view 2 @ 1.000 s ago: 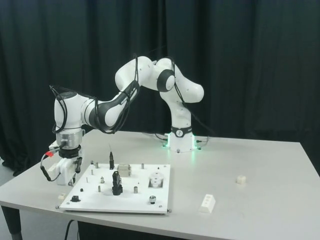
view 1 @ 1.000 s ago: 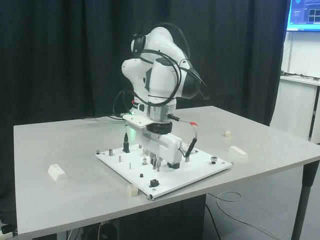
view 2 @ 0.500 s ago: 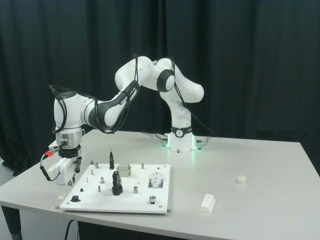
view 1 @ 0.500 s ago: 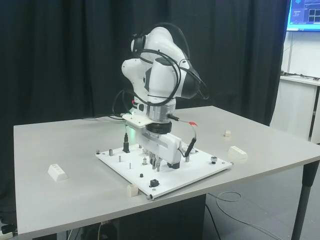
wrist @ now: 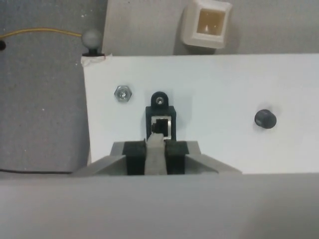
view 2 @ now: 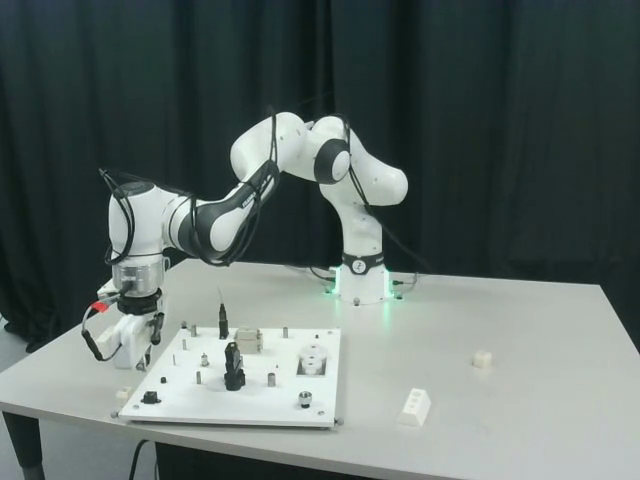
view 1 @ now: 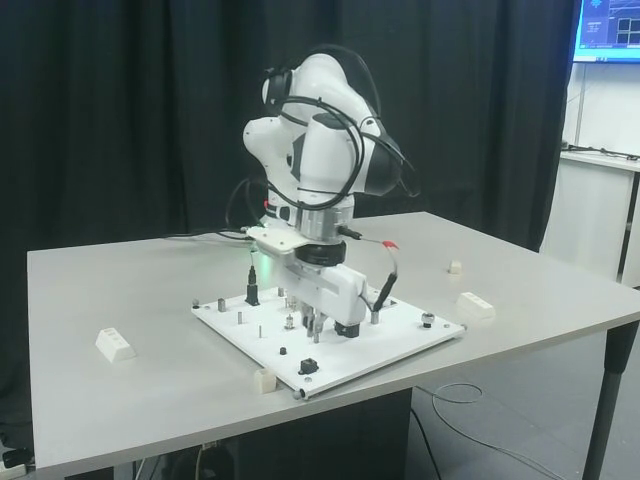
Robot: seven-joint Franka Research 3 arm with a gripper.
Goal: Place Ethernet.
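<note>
In the wrist view my gripper (wrist: 155,155) is shut on the pale Ethernet plug (wrist: 154,142), held between two black fingers (wrist: 133,152). The plug's tip hangs just above the black Ethernet socket (wrist: 160,119) on the white board (wrist: 224,84), close to the board's corner. From the first room view the gripper (view 1: 312,328) hovers a short way above the socket (view 1: 309,367) at the board's near edge. The second room view shows the gripper (view 2: 150,352) over the socket (view 2: 150,397) at the board's left end.
A small white box (wrist: 207,22) sits on the table just off the board's corner (view 1: 264,379). Upright pegs and a black connector (view 2: 233,365) stand on the board. White blocks (view 1: 115,343) (view 1: 475,304) and a small cube (view 2: 483,359) lie on the grey table.
The gripper has risen slightly above the board with the plug still held. Nothing else has moved.
</note>
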